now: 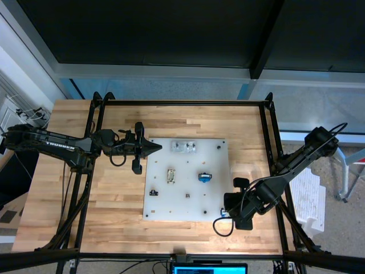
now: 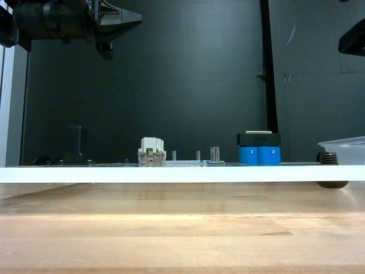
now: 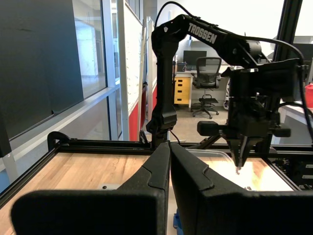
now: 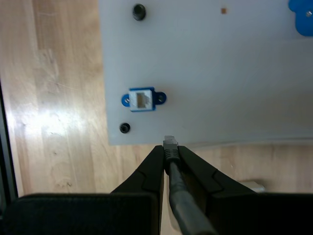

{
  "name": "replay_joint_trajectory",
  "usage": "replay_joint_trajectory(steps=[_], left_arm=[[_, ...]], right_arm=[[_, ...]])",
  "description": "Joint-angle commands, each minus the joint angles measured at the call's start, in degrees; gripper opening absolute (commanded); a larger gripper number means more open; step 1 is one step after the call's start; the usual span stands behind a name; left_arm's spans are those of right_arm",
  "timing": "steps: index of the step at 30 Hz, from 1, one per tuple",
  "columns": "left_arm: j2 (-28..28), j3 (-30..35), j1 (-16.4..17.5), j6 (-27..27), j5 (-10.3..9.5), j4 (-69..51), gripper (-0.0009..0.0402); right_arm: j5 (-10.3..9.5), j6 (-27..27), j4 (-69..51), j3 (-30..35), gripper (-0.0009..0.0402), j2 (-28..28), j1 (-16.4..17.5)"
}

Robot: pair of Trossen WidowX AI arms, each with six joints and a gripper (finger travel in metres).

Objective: Pick the RJ45 connector and install on taskboard

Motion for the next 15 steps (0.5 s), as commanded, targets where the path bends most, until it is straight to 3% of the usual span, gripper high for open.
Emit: replay_joint_trajectory(steps=[1,15], left_arm=[[0.02,0.02,0.0,0.0,0.0,0.0,0.0],[0.0,0.02,0.0,0.0,0.0,0.02,0.0]], right_arm=[[0.04,-0.35,0.04,1.22,0.0,1.4,0.02],[0.0,-2.32,0.35,5.38,0.0,6.27,-0.17]])
